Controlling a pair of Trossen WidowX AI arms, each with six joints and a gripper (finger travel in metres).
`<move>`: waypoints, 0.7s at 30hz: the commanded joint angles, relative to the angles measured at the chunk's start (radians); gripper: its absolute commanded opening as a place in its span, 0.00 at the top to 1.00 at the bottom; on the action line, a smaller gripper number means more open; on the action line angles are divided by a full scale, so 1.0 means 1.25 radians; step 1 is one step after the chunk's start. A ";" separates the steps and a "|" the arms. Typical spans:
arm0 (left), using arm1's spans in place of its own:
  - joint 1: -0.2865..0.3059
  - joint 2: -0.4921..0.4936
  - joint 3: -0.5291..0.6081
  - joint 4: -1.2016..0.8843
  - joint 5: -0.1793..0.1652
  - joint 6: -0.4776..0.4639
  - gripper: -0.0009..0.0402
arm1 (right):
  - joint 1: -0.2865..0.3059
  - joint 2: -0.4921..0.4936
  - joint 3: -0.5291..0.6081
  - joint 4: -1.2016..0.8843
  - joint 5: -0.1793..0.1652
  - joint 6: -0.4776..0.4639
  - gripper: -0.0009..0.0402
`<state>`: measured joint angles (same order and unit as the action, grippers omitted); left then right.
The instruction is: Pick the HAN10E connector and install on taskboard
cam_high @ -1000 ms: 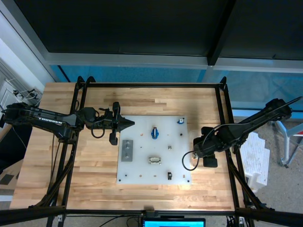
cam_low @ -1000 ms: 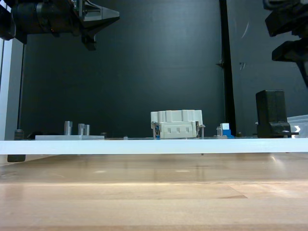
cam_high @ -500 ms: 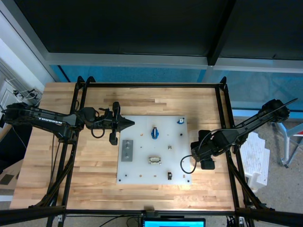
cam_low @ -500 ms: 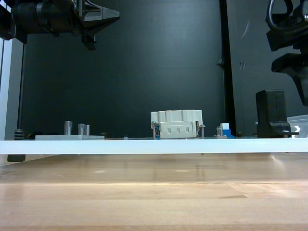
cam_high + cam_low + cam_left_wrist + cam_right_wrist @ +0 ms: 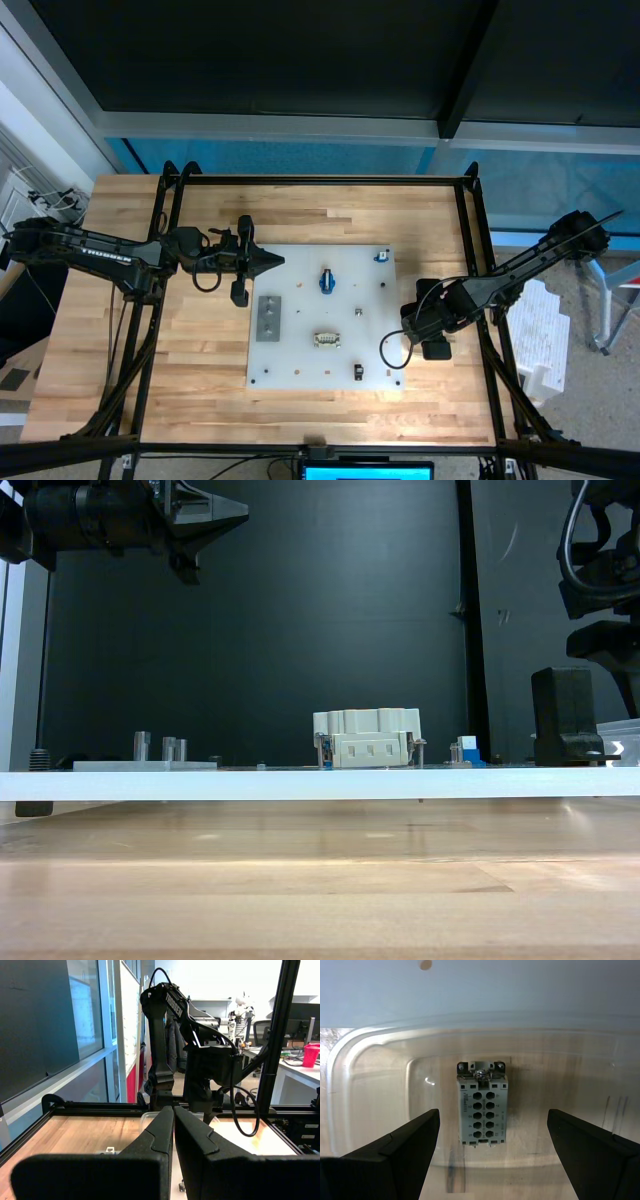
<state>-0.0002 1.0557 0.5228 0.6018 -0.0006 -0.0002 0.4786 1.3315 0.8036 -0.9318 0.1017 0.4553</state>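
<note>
From above, I saw the left gripper [image 5: 272, 261] hanging over the far left corner of the taskboard [image 5: 300, 330]. The right gripper [image 5: 425, 332] was just off its right edge. From low down, a beige socket [image 5: 366, 738] sat on the taskboard. The left wrist view showed that gripper's fingers pressed together, holding nothing. In the right wrist view, the fingers were spread wide. The HAN10E connector [image 5: 481, 1110] lay flat in a clear tray [image 5: 370, 1060] between them, untouched.

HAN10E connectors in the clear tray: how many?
1. The HAN10E connector lies flat in the clear tray, centred under the open right gripper. Part of the tray is hidden. The left gripper, shut, hangs over the taskboard's far-left corner.
</note>
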 commanded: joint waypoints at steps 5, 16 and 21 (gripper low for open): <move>0.000 0.000 0.000 0.000 0.000 0.000 0.98 | 0.002 0.016 -0.036 0.053 -0.020 0.000 0.24; 0.000 0.000 0.000 0.000 0.000 0.000 0.98 | 0.003 0.027 -0.083 0.133 -0.020 -0.014 0.24; 0.000 0.000 0.000 0.000 0.000 0.000 0.98 | 0.003 0.027 -0.086 0.134 -0.020 -0.015 0.28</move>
<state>-0.0002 1.0557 0.5228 0.6018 -0.0006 0.0002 0.4824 1.3663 0.6964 -0.7635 0.0772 0.4358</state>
